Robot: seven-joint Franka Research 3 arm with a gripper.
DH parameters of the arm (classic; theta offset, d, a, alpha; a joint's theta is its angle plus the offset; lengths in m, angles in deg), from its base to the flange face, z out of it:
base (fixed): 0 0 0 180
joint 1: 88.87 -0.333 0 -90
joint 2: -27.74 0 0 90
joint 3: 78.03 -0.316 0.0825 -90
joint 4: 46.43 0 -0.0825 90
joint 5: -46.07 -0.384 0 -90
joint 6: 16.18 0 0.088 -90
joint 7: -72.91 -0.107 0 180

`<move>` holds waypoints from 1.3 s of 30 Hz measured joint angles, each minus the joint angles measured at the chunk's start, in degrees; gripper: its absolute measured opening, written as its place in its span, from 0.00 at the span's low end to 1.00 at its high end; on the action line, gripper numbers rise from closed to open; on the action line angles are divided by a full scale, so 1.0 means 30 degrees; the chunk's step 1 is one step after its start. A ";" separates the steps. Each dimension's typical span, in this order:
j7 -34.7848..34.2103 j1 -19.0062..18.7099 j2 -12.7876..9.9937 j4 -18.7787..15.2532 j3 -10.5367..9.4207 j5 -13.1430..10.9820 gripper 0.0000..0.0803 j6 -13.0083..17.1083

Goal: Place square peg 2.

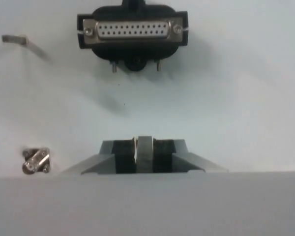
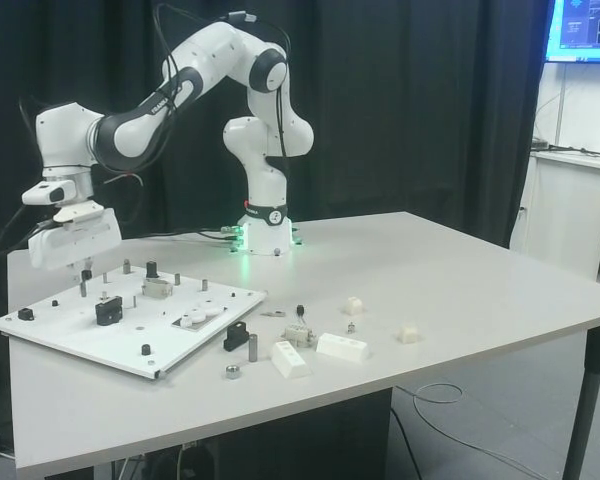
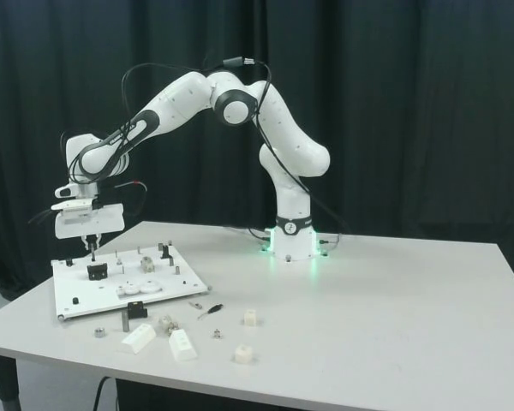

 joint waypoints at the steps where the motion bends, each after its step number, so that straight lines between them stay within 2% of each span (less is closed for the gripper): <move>1: -0.0058 -0.0028 0.0007 0.0000 -0.0013 -0.0023 0.09 -0.0016; 7: -0.0170 -0.0325 0.0177 0.0000 -0.0142 -0.0545 0.09 -0.0608; 15: -0.0392 -0.1189 0.0790 -0.0079 -0.0331 -0.1477 0.09 -0.2470; 21: -0.1366 -0.2208 0.1400 -0.0286 -0.0331 -0.1605 0.09 -0.3392; 31: -0.3032 -0.4371 0.2761 -0.1646 -0.0319 -0.1602 0.09 -0.3487; 39: -0.4312 -0.6228 0.3558 -0.2925 -0.0296 -0.1590 0.09 -0.2920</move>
